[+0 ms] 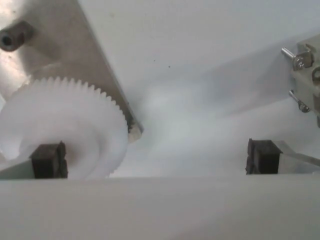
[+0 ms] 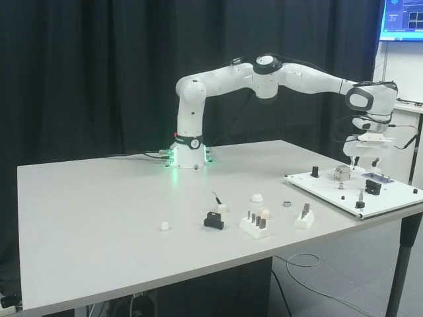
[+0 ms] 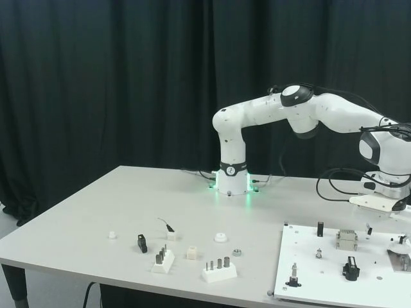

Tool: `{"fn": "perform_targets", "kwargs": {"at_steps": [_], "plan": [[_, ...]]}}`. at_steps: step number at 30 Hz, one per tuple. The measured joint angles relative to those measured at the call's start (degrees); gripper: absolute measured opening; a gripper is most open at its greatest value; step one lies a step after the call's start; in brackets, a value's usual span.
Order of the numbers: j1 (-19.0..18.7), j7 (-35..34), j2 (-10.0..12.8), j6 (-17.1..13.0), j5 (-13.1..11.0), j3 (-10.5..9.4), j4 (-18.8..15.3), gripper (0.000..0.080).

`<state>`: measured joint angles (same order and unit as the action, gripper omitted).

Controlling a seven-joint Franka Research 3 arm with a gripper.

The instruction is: Insert large gear.

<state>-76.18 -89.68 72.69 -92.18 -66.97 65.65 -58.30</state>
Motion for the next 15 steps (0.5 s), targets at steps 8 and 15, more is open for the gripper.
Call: {"fn": "perform_targets", "kwargs": {"at_steps": [8, 15], "plan": [[0.0, 0.0, 0.0, -0.1, 1.4, 0.01, -0.2, 0.0800], [0.1, 0.0, 0.1, -0.2, 1.9, -0.02, -0.3, 0.0800]]}}
